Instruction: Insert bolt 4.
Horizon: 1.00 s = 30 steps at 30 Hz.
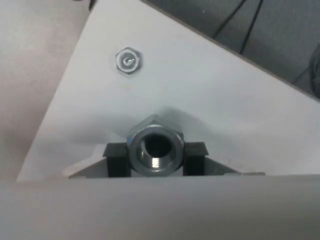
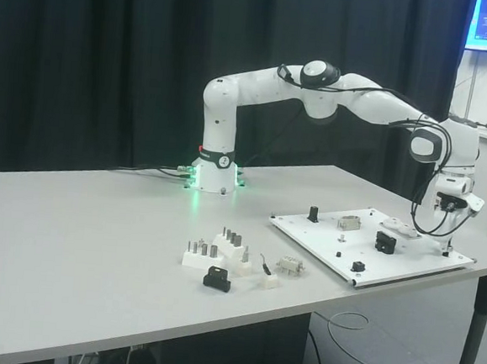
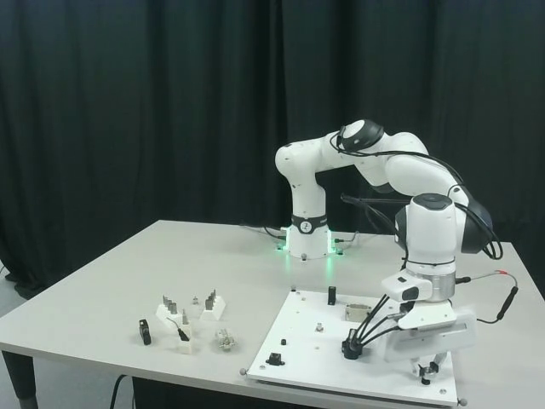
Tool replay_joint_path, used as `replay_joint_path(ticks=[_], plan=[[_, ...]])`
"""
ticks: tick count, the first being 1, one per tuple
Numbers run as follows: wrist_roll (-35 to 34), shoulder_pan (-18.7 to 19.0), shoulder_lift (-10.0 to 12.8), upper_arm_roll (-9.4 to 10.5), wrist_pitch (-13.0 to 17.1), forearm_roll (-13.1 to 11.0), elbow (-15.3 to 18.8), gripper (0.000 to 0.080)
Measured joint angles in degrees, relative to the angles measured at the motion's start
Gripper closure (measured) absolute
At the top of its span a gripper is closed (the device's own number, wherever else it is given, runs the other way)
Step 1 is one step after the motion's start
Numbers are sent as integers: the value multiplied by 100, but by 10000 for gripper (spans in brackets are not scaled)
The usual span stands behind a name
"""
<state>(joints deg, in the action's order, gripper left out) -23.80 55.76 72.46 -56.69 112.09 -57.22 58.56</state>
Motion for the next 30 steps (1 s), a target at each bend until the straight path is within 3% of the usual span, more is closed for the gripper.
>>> replay_joint_path(ticks=[21,30], plan=[[-284,-1,13,26,11,119,-8,578],[-1009,-2,11,34,11,119,-10,578]])
